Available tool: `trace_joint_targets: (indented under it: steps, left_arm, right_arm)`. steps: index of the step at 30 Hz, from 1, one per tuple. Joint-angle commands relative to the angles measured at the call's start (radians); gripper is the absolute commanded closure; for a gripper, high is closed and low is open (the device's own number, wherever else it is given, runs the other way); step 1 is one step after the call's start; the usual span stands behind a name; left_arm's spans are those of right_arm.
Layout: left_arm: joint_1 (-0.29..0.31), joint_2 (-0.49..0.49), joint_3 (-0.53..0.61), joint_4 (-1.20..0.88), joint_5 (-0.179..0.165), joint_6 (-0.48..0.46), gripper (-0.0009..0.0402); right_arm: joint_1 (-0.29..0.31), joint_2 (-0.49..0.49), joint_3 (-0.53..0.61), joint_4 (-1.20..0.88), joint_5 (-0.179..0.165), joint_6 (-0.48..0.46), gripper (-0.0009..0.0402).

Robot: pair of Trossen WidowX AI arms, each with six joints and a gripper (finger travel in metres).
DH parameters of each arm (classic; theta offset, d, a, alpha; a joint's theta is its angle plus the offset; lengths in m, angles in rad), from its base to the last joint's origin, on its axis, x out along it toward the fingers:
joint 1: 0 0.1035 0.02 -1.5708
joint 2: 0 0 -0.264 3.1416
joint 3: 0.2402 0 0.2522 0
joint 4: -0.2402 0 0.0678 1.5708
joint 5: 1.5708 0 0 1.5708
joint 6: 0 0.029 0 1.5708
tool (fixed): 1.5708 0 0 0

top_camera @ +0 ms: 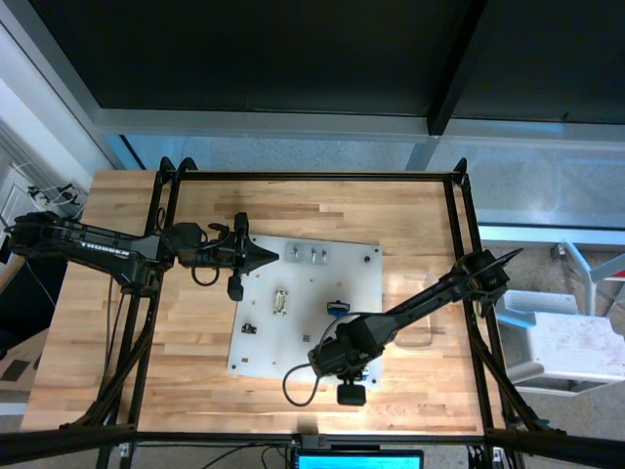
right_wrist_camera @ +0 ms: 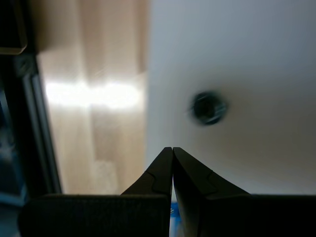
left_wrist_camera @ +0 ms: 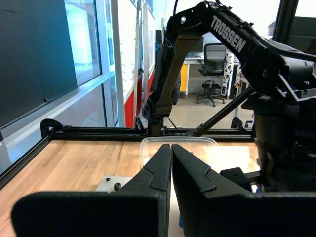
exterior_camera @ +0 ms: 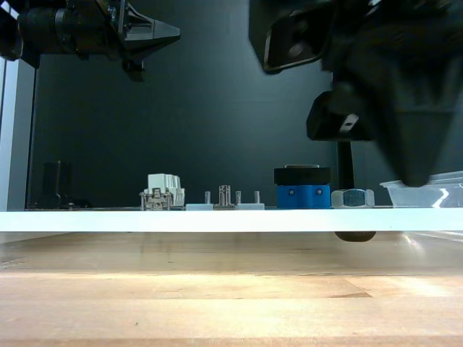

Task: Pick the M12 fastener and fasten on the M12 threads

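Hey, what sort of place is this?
Likely a robotics lab: Trossen arm on a framed wooden bench, white task board, office chair behind. Left hand hovers shut at the board's far left; right hand, shut, points down over its near right edge.

We see a pale wooden table point(top_camera: 410, 210) with a white board point(top_camera: 293, 342) lying flat on its middle and a clear tray point(exterior_camera: 434, 196) just beside the board's right edge. Above it, the left gripper point(top_camera: 273, 257) hangs over the board's far left edge. The right gripper point(right_wrist_camera: 172, 148) hangs over its near right part, both pinched together.
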Motion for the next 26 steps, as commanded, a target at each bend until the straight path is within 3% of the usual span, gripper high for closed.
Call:
trace_joint_targets:
  steps: [1, 9, 13, 20, 26]
  left_arm:
    - [0.0, 0.0, 0.0, 0.0, 0.0, 0.0, 0.0393]
    - [0.0, 0.0, 0.0, 0.0, 0.0, 0.0, 0.0393]
    - [0.0, 0.0, 0.0, 0.0, 0.0, 0.0, 0.0393]
    - [0.0, 0.0, 0.0, 0.0, 0.0, 0.0, 0.0393]
    - [0.0, 0.0, 0.0, 0.0, 0.0, 0.0, 0.0393]
  right_arm:
    - [0.003, -0.001, 0.0, -0.001, 0.016, 0.016, 0.0393]
    - [0.005, -0.018, 0.0, -0.013, 0.028, 0.016, 0.0393]
    - [0.006, -0.04, 0.0, -0.026, 0.074, 0.016, 0.0393]
    - [0.007, -0.074, 0.0, -0.04, 0.105, 0.023, 0.0393]
    - [0.007, -0.121, 0.0, -0.044, 0.105, 0.022, 0.0393]
